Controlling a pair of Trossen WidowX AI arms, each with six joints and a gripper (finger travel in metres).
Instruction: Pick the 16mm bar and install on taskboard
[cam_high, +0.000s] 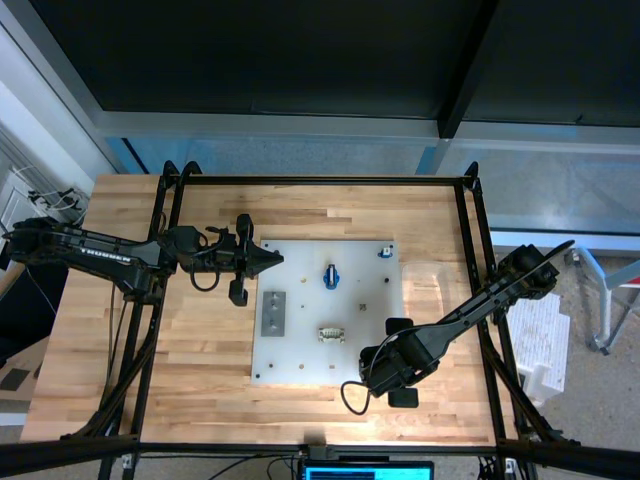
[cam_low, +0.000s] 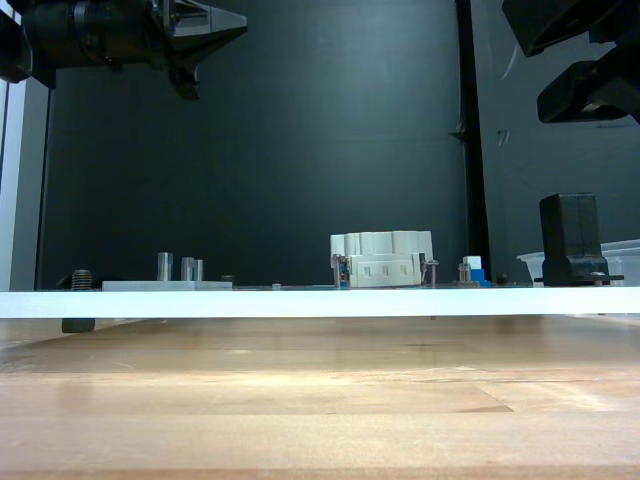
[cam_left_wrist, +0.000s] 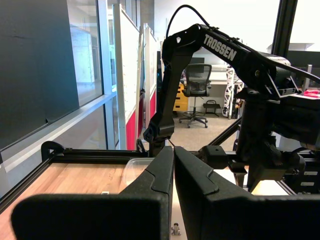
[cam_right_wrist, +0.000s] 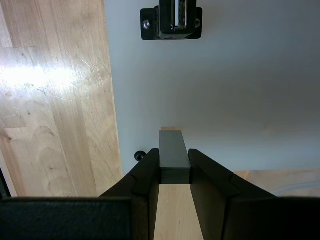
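Observation:
My right gripper (cam_right_wrist: 174, 167) is shut on the 16mm bar (cam_right_wrist: 174, 152), a short grey metal piece held between the two fingers. It hangs over the edge of the white taskboard (cam_right_wrist: 225, 90), with a small black slotted part (cam_right_wrist: 171, 22) ahead of it. In the high view the right gripper (cam_high: 378, 372) is above the taskboard's (cam_high: 300, 345) near right corner and hides the bar. My left gripper (cam_high: 268, 258) is shut and empty, raised at the board's far left corner.
The board carries a blue knob (cam_high: 332, 276), a grey two-hole block (cam_high: 273, 312) and a metal connector (cam_high: 331, 334). A clear plastic tray (cam_high: 425, 285) lies right of the board. A black frame (cam_high: 470, 250) rims the wooden table.

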